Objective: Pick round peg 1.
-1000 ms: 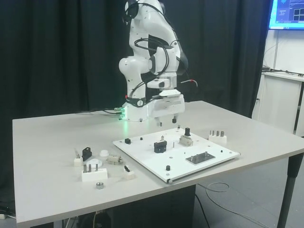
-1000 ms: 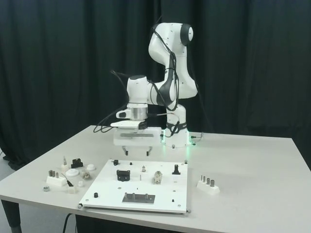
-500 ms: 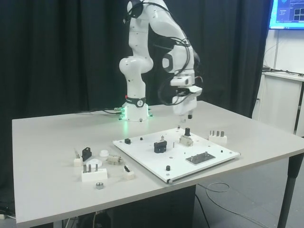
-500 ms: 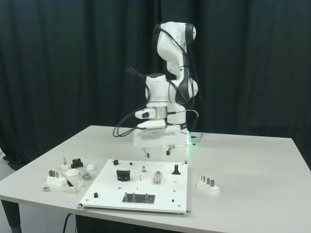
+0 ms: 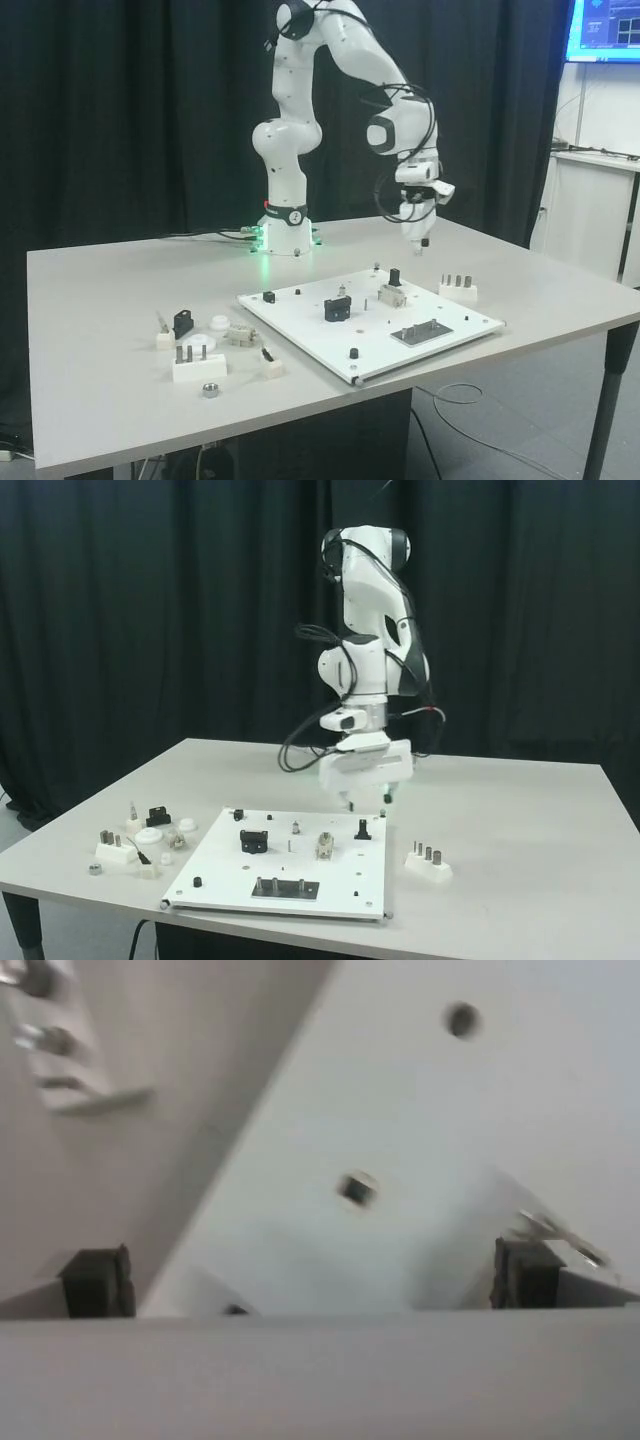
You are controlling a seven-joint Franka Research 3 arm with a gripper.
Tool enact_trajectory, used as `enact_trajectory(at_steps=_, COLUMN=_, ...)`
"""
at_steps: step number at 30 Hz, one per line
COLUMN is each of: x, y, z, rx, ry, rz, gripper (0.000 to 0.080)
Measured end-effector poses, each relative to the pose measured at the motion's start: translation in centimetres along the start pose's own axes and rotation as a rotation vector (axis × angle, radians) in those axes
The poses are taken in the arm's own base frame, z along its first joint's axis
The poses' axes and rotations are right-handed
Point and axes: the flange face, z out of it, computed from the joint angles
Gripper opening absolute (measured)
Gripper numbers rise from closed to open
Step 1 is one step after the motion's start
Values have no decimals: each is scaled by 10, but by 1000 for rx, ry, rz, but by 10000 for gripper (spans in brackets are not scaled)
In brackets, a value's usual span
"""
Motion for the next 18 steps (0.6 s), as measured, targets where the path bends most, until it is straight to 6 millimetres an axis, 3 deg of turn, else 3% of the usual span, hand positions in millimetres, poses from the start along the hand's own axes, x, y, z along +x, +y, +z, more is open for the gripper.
enact_trajectory(at_steps=9, x=-11, y=-44, z=14, rx=4, ry=-25, rz=-84, gripper=800)
enact_trajectory(at_steps=18, x=-17, y=-70, z=31, rx=-4, ry=-45, rz=-137, gripper=800)
